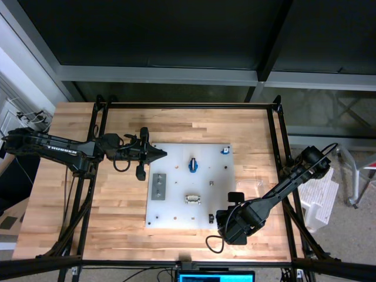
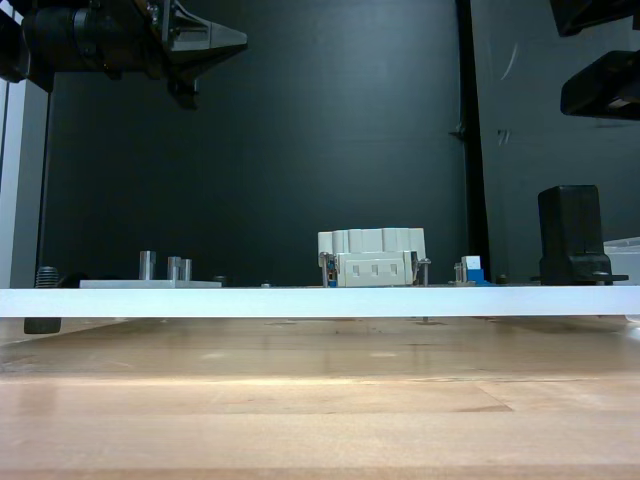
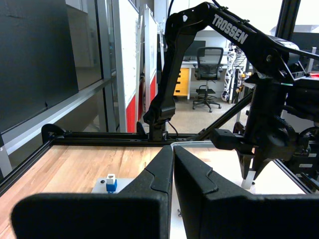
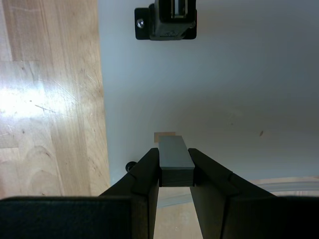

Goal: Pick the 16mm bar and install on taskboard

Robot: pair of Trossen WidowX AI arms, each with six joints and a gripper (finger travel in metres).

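The taskboard [image 1: 176,158] is a white plate lying mid-table. My right gripper [image 4: 175,174] is shut on the 16mm bar [image 4: 175,160], a short grey piece clamped between both fingers. It hangs over the taskboard [image 4: 224,89] near a small tan slot [image 4: 164,135] by the plate's edge. In the high view the right gripper [image 1: 223,221] is at the board's near right corner, beside a black connector [image 1: 211,218]. My left gripper [image 1: 157,154] is shut and empty, held above the board's far left corner; its fingers [image 3: 159,172] meet.
On the board stand a grey block [image 1: 158,186] with pegs, a blue knob [image 1: 193,165], a white connector [image 1: 192,200] and a small blue-white connector [image 1: 224,151]. A clear plastic tray [image 1: 252,189] lies right of the board. A black frame borders the table.
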